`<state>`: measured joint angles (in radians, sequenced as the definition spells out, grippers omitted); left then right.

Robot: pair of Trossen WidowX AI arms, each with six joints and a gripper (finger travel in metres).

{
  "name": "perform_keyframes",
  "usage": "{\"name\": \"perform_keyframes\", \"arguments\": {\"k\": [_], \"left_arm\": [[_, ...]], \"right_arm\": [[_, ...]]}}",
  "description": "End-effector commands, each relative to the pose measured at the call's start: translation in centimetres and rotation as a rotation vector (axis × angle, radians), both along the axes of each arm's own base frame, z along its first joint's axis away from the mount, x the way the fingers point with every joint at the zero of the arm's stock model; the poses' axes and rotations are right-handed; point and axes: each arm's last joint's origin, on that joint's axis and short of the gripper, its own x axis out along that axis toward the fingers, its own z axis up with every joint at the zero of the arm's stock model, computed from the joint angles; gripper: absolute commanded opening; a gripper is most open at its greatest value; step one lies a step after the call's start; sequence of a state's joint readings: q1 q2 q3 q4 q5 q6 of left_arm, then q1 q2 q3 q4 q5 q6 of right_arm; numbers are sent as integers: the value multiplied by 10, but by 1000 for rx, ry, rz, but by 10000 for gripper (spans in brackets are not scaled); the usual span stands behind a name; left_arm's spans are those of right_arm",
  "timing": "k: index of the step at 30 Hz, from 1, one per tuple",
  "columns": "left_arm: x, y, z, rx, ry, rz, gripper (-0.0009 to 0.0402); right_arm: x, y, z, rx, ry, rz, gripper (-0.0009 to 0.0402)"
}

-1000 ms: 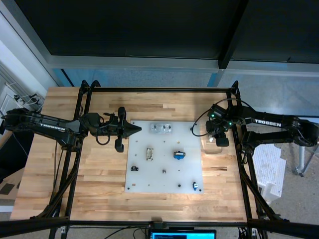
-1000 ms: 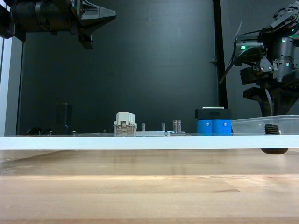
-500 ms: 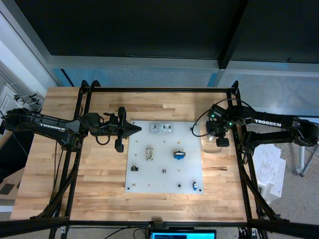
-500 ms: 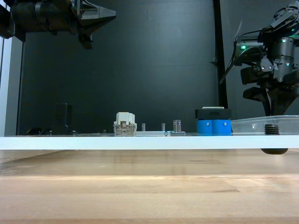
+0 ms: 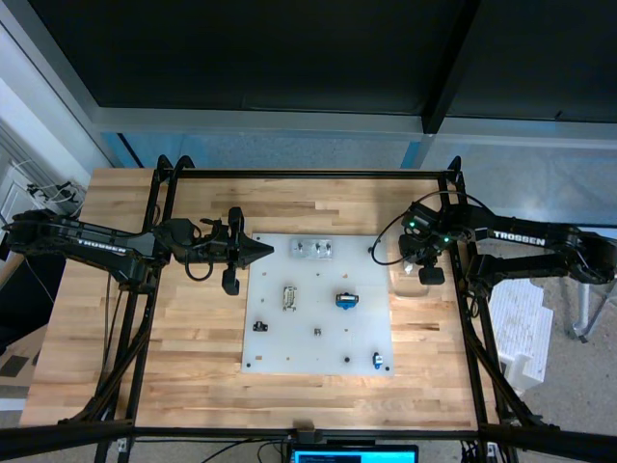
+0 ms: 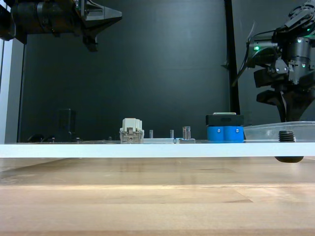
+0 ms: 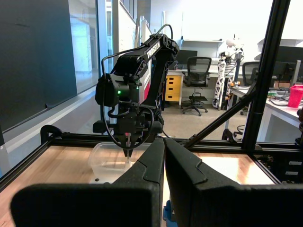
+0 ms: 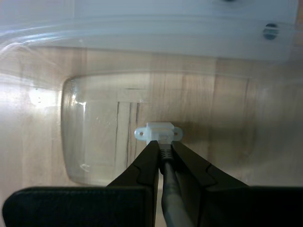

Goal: Pick the RJ45 connector and install on taskboard

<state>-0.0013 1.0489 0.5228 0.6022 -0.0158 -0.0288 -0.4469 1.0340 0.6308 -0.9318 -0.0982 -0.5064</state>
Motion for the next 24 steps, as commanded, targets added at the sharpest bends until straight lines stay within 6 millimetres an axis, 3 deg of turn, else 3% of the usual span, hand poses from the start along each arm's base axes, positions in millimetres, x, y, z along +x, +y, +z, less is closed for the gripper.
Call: {"name": "perform_keyframes", "arguments": {"k": [1, 8, 18, 24], "left_arm": [[0, 0, 0, 0, 0, 0, 0], [0, 0, 0, 0, 0, 0, 0], [0, 0, 0, 0, 0, 0, 0], [0, 0, 0, 0, 0, 0, 0]], "right_arm": [[1, 0, 7, -1, -1, 0, 0], [4, -1, 23, -4, -9, 0, 0], [9, 8, 74, 4, -41, -8, 0], [8, 12, 90, 4, -43, 15, 0]]}}
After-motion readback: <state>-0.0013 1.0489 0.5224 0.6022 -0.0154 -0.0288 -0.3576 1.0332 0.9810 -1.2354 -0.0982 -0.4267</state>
